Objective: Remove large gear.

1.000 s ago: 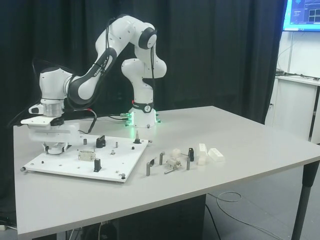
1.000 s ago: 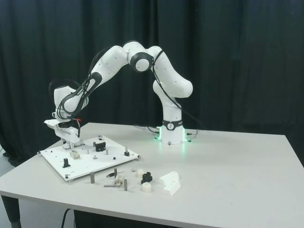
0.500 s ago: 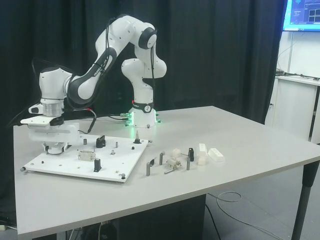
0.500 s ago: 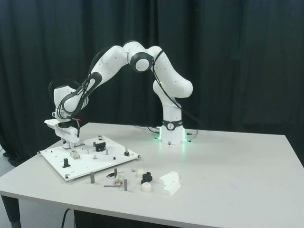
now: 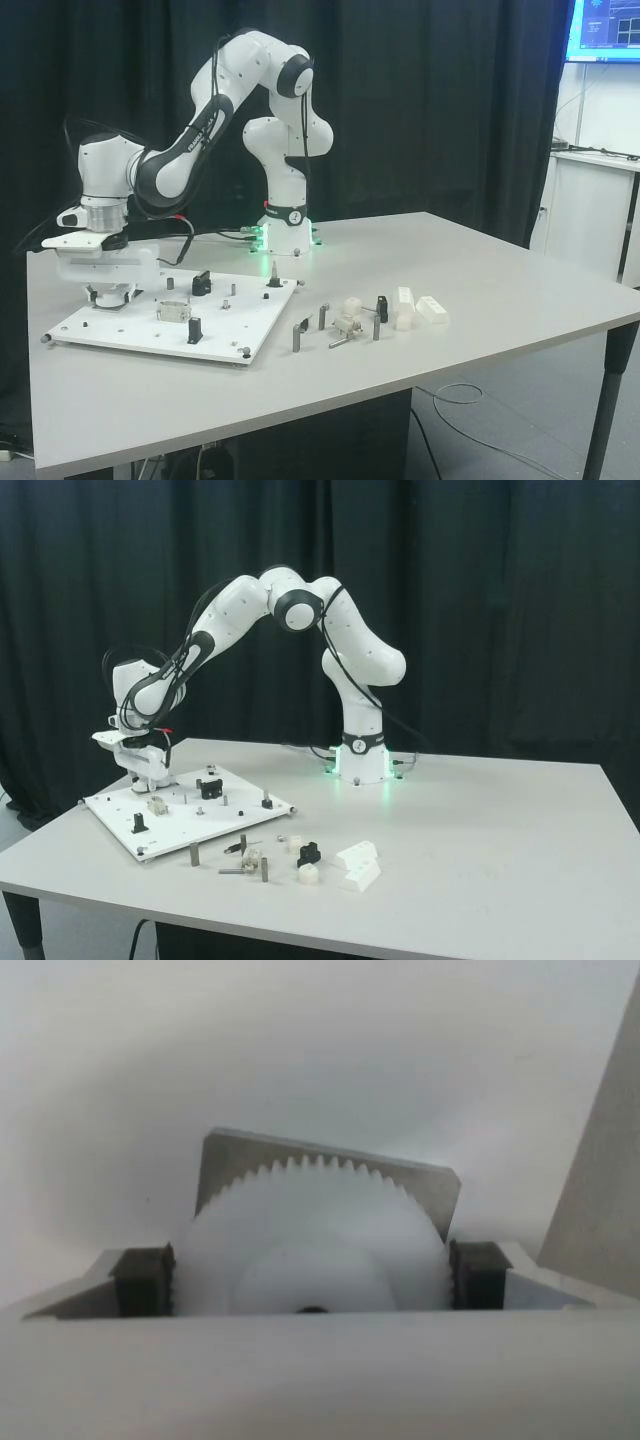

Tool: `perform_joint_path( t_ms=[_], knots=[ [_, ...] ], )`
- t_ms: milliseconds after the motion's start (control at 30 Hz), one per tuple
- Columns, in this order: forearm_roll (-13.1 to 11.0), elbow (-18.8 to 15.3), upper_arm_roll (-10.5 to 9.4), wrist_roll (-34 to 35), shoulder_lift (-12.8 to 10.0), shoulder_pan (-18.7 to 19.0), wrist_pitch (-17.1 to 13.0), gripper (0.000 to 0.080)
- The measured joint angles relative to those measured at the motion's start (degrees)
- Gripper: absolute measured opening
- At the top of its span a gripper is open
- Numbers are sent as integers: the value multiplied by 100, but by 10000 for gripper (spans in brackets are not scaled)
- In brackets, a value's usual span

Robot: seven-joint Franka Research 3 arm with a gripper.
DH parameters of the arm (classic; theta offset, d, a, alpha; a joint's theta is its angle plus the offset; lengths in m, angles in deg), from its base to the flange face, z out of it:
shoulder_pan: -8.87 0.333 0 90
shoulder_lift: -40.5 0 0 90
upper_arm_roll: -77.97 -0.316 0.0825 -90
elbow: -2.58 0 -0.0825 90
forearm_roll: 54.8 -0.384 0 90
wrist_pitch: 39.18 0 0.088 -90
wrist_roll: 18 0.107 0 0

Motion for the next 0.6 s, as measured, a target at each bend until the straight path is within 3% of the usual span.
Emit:
perform_joint_path(
  t_ms=[200,433,600],
  knots=[
    [-3,0,4,22,1,0,5,596],
    [-32,2,16,725,5,-1,13,596],
    [-32,3,17,802,6,-1,18,596]
  ],
)
